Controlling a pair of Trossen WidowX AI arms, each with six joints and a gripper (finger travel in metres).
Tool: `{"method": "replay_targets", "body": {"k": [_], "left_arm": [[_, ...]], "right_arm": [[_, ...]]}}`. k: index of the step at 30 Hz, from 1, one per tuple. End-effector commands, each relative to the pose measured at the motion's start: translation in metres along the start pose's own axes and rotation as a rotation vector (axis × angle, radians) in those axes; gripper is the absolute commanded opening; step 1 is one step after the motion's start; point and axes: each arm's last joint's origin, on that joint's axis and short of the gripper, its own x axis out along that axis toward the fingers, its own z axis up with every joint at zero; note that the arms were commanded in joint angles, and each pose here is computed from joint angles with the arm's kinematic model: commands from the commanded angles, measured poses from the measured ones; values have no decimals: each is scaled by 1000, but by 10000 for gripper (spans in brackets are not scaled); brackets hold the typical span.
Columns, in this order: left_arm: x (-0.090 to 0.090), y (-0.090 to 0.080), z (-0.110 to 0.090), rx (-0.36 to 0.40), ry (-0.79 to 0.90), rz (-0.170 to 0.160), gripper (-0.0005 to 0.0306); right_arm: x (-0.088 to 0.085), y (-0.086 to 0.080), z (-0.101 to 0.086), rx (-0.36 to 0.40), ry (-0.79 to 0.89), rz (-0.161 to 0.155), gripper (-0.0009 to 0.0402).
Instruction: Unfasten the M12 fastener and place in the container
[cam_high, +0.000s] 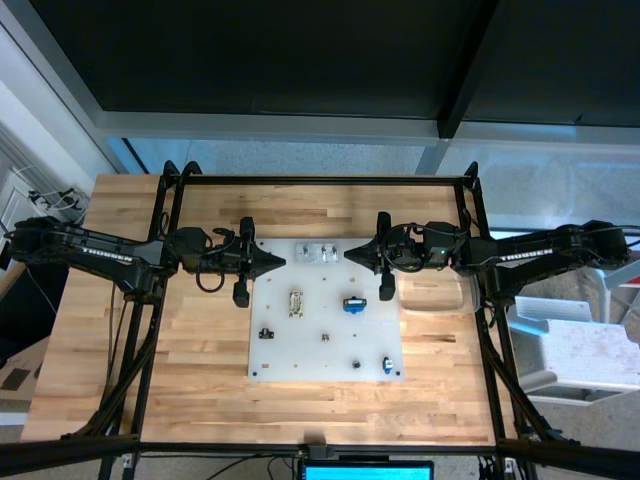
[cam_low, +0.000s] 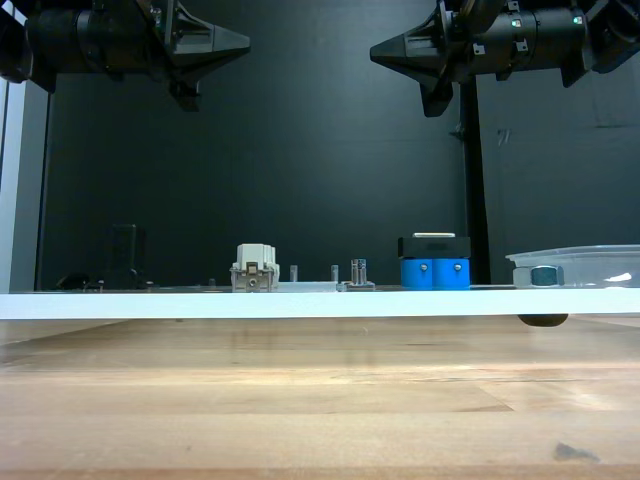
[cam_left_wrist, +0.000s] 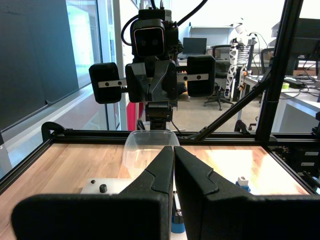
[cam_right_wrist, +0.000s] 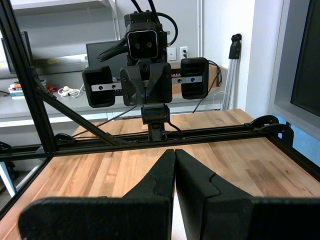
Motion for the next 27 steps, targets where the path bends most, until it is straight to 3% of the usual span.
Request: {"method": "replay_targets", "body": {"k": [1, 14, 17, 19, 24, 27], "left_arm": [[0, 0, 0, 0, 0, 0, 0], [0, 0, 0, 0, 0, 0, 0], [0, 0, 0, 0, 0, 0, 0], [0, 0, 0, 0, 0, 0, 0], [0, 0, 0, 0, 0, 0, 0], [0, 0, 0, 0, 0, 0, 0]], "right_arm": [[0, 0, -1, 0, 15, -1, 0], [0, 0, -1, -1, 15, -3, 0], [0, 0, 0, 68, 19, -7, 0], [3, 2, 3, 101, 86, -13, 0], [10, 13, 14, 92, 272, -16, 0], [15, 20, 21, 103, 376, -48, 0]]}}
